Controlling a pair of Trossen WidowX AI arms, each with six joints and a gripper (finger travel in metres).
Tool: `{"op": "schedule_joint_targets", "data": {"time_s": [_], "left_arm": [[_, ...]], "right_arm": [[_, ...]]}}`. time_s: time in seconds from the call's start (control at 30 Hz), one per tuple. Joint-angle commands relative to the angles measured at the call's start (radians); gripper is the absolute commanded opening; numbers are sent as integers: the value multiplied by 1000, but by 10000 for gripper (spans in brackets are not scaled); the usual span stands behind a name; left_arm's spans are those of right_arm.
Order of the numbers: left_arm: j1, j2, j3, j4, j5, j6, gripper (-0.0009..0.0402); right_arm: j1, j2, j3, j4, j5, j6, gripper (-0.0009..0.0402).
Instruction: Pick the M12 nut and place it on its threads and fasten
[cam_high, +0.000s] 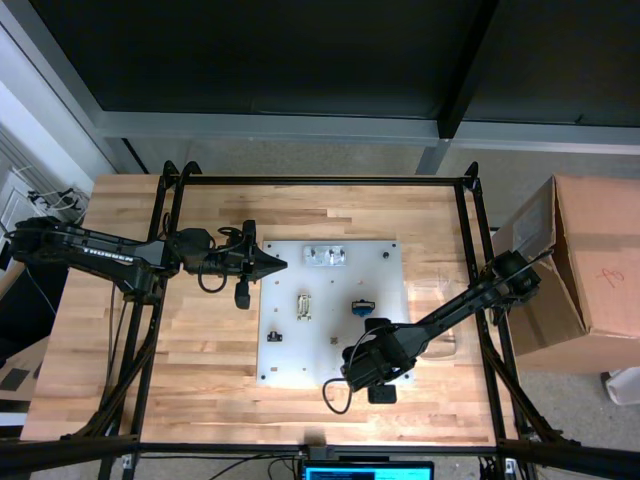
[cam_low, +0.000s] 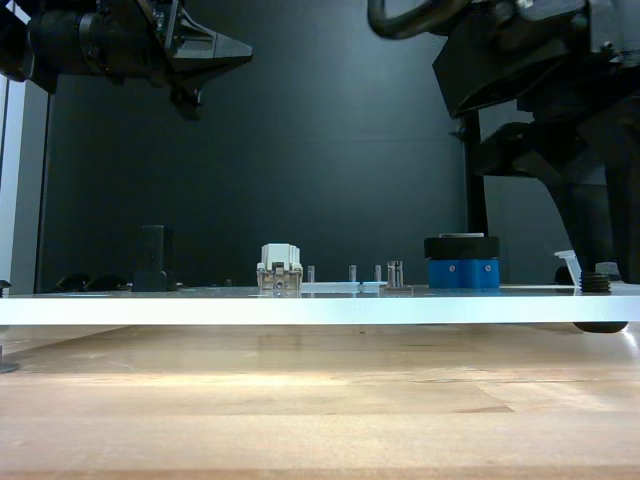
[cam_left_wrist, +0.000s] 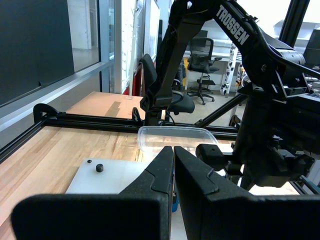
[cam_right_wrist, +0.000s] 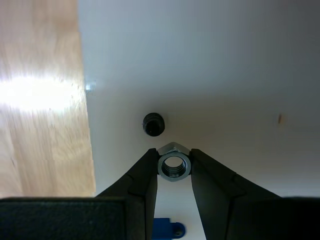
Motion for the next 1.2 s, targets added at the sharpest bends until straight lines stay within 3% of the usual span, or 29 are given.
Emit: {"op": "schedule_joint_targets", "data": {"time_s": [0.03, 0.2, 0.43, 0.87, 0.97, 1.2], "left_arm": [[0, 0, 0, 0, 0, 0, 0], [0, 0, 0, 0, 0, 0, 0], [0, 0, 0, 0, 0, 0, 0], [0, 0, 0, 0, 0, 0, 0], [0, 0, 0, 0, 0, 0, 0], [0, 0, 0, 0, 0, 0, 0]], "right_arm": [[0, 0, 0, 0, 1, 123, 4], [-2, 0, 0, -1, 0, 282, 4], [-2, -2, 3, -12, 0, 252, 4], [6, -21, 168, -181, -3, -459, 4], [8, -7, 196, -195, -3, -543, 4], [9, 51, 241, -203, -2, -562, 4]]}}
